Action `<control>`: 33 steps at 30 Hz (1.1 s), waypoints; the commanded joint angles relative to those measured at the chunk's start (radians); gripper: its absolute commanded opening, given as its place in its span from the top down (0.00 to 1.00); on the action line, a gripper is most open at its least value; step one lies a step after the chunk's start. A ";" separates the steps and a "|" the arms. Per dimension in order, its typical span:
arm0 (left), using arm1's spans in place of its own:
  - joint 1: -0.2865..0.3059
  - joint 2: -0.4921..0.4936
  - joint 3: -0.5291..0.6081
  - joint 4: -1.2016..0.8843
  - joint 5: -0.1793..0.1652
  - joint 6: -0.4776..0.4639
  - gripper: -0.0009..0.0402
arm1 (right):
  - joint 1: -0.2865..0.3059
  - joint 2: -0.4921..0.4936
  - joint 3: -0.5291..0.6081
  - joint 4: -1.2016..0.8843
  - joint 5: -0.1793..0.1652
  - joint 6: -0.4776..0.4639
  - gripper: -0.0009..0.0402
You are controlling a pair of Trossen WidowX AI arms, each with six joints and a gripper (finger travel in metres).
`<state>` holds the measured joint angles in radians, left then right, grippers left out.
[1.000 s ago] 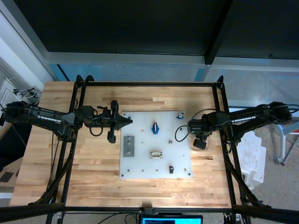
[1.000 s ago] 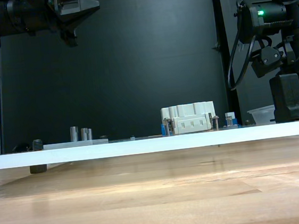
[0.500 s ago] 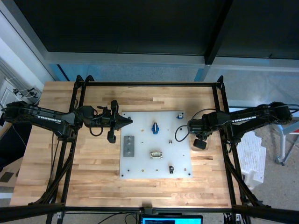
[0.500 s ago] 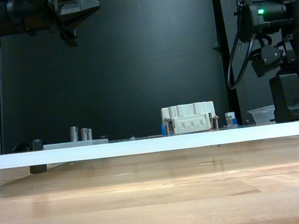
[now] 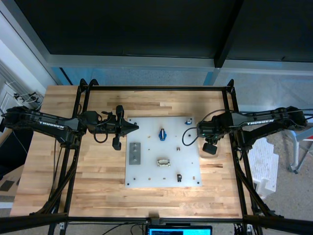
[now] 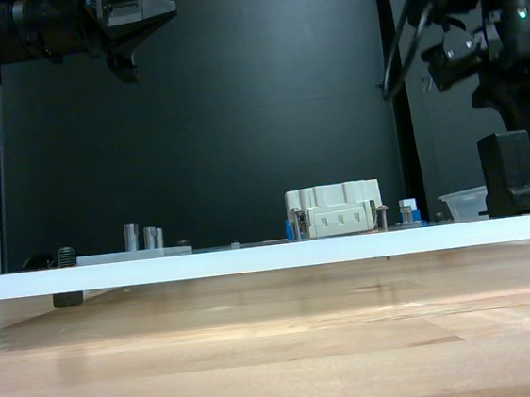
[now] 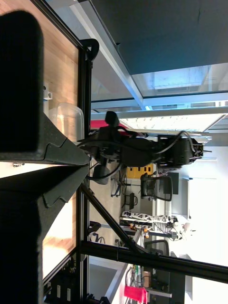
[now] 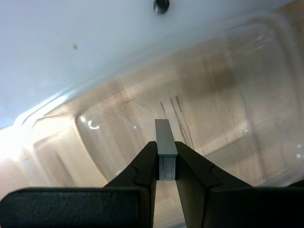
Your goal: Pick the 16mm bar and install on taskboard
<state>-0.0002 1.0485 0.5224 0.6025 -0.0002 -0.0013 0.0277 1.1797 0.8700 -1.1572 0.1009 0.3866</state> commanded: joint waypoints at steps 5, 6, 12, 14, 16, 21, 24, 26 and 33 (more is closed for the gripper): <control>0.000 0.000 0.000 0.000 0.000 0.000 0.98 | 0.059 0.003 0.111 -0.082 0.000 -0.002 0.98; 0.000 0.000 0.000 0.000 0.000 0.000 0.98 | 0.071 0.005 0.124 -0.091 0.000 -0.001 0.98; 0.000 0.000 0.000 0.000 0.000 0.000 0.98 | 0.146 0.021 0.175 -0.122 0.000 -0.005 0.98; 0.000 0.000 0.000 0.000 0.000 0.000 0.98 | 0.169 0.027 0.182 -0.124 -0.006 -0.032 0.98; 0.000 0.000 0.000 0.000 0.000 0.000 0.98 | 0.195 0.027 0.186 -0.122 -0.030 -0.058 0.98; 0.000 0.000 0.000 0.000 0.000 0.000 0.98 | 0.261 0.032 0.187 -0.126 -0.043 -0.113 0.98; 0.000 0.000 0.000 0.000 0.000 0.000 0.98 | 0.292 0.053 0.188 -0.126 -0.042 -0.132 0.98; 0.000 0.000 0.000 0.000 0.000 0.000 0.98 | 0.310 0.077 0.195 -0.126 -0.042 -0.142 0.98; 0.000 0.000 0.000 0.000 0.000 0.000 0.98 | 0.369 0.185 0.268 -0.126 -0.040 -0.195 0.98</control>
<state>-0.0002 1.0489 0.5228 0.6025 -0.0002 -0.0010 0.3893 1.3468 1.1248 -1.2839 0.0589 0.2035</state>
